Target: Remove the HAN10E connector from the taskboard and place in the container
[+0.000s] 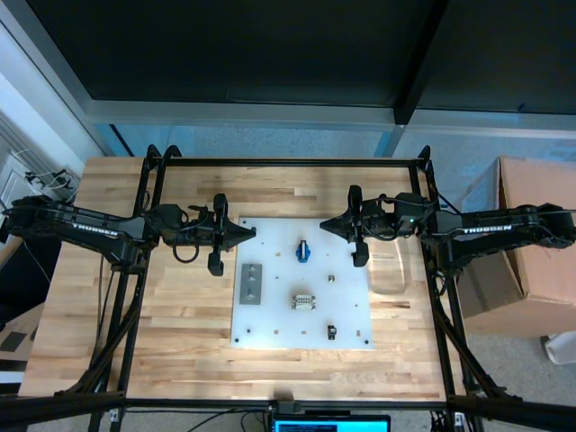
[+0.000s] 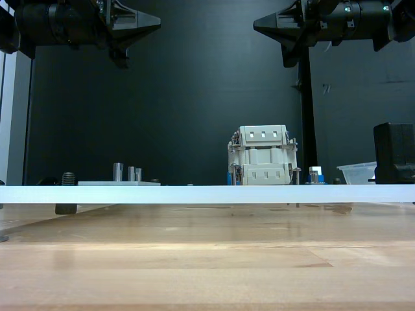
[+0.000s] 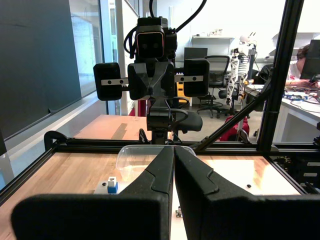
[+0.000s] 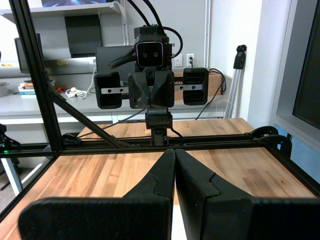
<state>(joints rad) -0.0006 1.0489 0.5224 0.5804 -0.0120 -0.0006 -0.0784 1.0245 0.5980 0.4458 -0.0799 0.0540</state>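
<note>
**Both arms level, grippers closed, facing each other**

Left arm (image 1: 85, 223) reaches in from the left edge, roughly horizontal. The left gripper (image 1: 248, 232) points inward at the right arm, fingers pressed together along their length. Right arm (image 1: 504, 225) mirrors it from the right edge. The right gripper (image 1: 328, 225) points inward, fingers likewise touching. The two tips face each other at about the same height, well apart. In the low view both grippers hang high above the counter (image 2: 207, 259).

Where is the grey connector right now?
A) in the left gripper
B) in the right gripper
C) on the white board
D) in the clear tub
C: the HAN10E connector stands upright on the taskboard; left gripper and right gripper hang shut above its far edge.
</note>
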